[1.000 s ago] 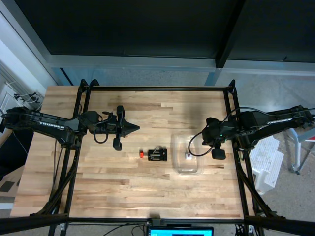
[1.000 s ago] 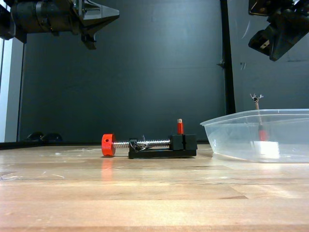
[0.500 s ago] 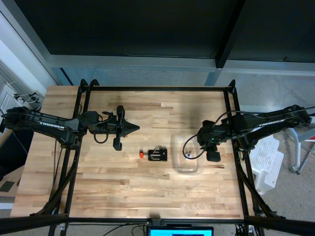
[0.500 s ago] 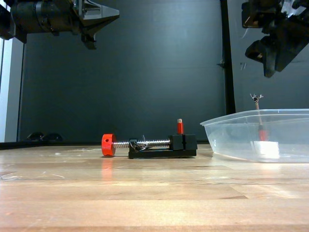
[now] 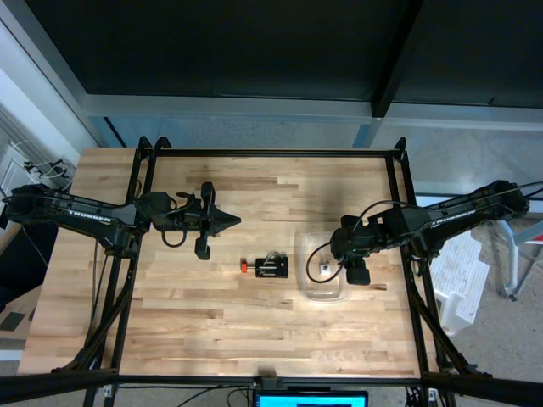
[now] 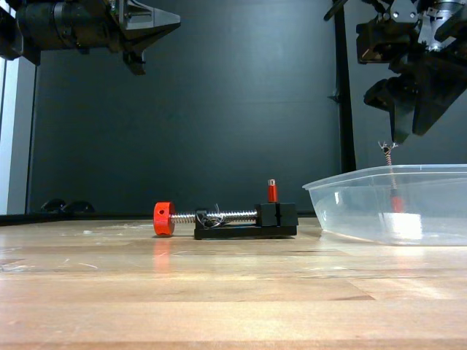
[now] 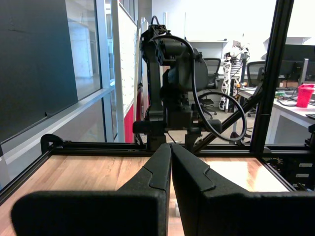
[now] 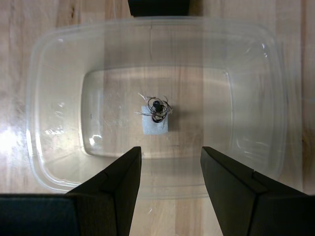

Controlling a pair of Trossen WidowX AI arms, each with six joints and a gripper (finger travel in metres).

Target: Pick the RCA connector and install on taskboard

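Hovering, spread wide, right gripper (image 8: 171,153) is straight above the connector (image 8: 157,109), which stands upright on a white pad (image 8: 156,128) in the clear tray (image 8: 147,23); long axis vert., so drop straight down. Board (image 5: 271,268) lies left of tray. Left gripper (image 7: 171,150) closed tight, parked high.

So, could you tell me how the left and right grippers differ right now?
The left gripper points level, jaws shut, away from the clear tray; the right gripper points down, jaws open, over the tray's RCA connector. Both hang above the table, holding nothing.
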